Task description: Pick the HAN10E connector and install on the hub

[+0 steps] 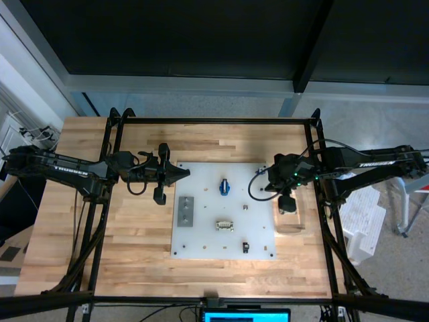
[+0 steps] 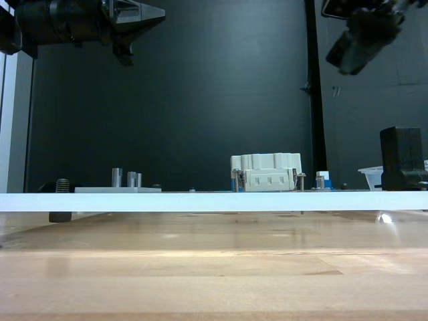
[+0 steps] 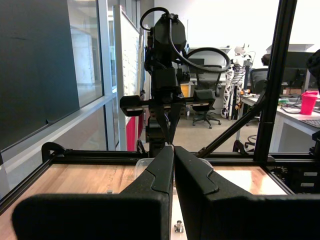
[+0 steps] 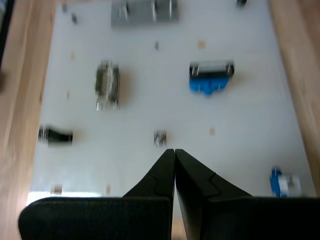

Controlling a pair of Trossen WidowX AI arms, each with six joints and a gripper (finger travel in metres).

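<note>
Big light wooden bench [image 1: 100,221], with a white rectangular board [image 1: 201,241] lying flat in the middle of it. I'll place everything off that board.

The left hand [image 1: 186,173] hangs high over the board's far-left corner, pointing level across it. Its fingers [image 3: 160,170] are pressed together with nothing between them. The right hand [image 4: 174,151] is up in the air just off the board's right edge, tilted down toward the board. Its fingers [image 4: 160,175] are together too, and they hold nothing.

A pale rounded tray [image 1: 295,227] sits on the bench right beside the board's right edge, partly under the right hand.

On the board's left part there's a flat grey metal block with two holes [image 1: 185,210].

The beige-grey rectangular hub with metallic ends [image 1: 224,226] stands around the board's middle, a bit toward its near edge and well apart from both hands. From the low view it looks two-tiered, a paler notched top over a narrower slotted base with screws at both ends. Honestly I can't tell whether that top tier is the HAN10E connector sitting on the hub or just part of the same block.

A blue knob [image 1: 224,186] is on the board's far half, about centre. A small black part [image 1: 246,247] sits close to the board's near edge.
</note>
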